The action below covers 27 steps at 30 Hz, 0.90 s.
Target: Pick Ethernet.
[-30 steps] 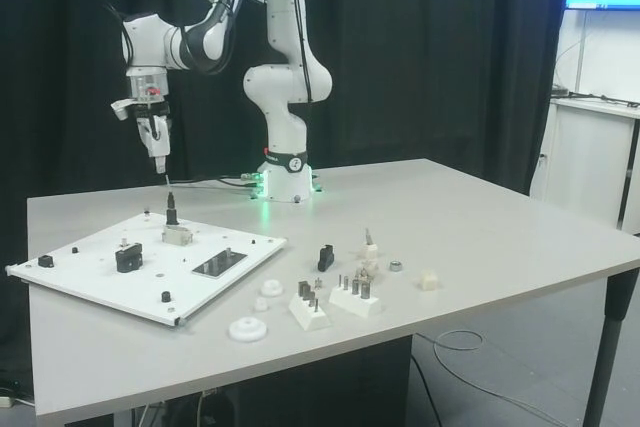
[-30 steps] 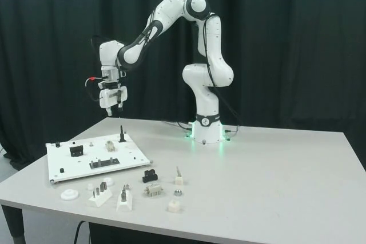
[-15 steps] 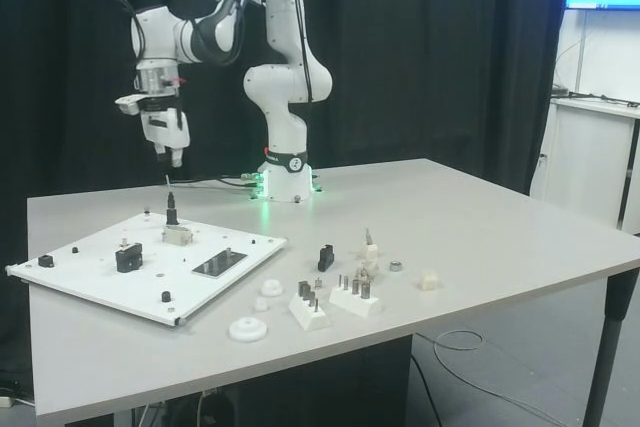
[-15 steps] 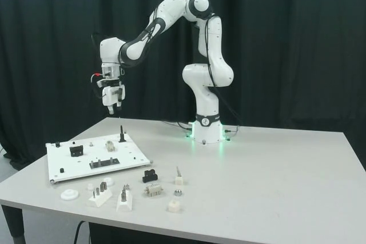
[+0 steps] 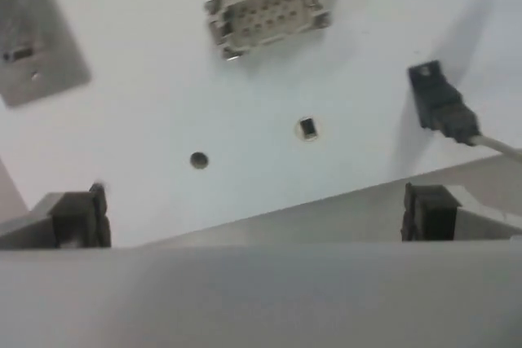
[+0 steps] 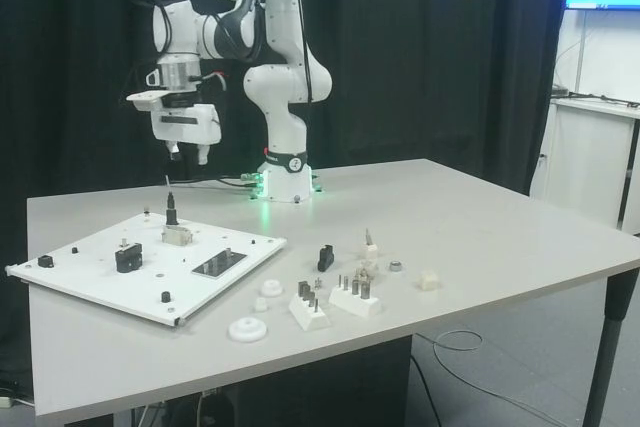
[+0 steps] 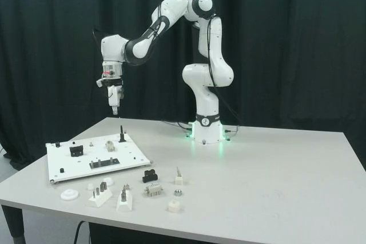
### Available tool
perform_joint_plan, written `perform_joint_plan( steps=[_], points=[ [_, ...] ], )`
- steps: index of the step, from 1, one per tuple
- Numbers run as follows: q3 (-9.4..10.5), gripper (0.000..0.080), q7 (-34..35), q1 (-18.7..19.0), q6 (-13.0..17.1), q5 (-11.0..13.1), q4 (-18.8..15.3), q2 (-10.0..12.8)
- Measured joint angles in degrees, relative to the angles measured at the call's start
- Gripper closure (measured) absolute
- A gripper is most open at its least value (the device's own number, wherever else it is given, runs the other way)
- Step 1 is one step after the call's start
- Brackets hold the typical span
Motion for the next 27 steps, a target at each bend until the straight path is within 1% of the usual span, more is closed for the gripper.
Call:
perform_joint_plan(
  steps=[3, 6, 15, 19, 22, 27],
  points=[
    [0.90, 0.0003, -1.7, 0.4, 0.1, 0.0, 0.0, 0.2],
    [1.39, 0.0003, -3.2, 1.0, 0.3, 0.0, 0.0, 0.5],
    [1.61, 0.0003, -7.8, 3.6, 1.0, 0.2, 0.0, 1.4],
    [1.67, 0.0003, -8.8, 4.9, 1.2, 1.3, 0.0, 1.4],
    [1.84, 0.0003, -9.5, 5.9, 1.6, 2.7, 0.0, 1.3],
    [2.75, 0.0003, -13.1, 7.3, 2.1, 5.0, 0.0, 1.1]
  ],
)
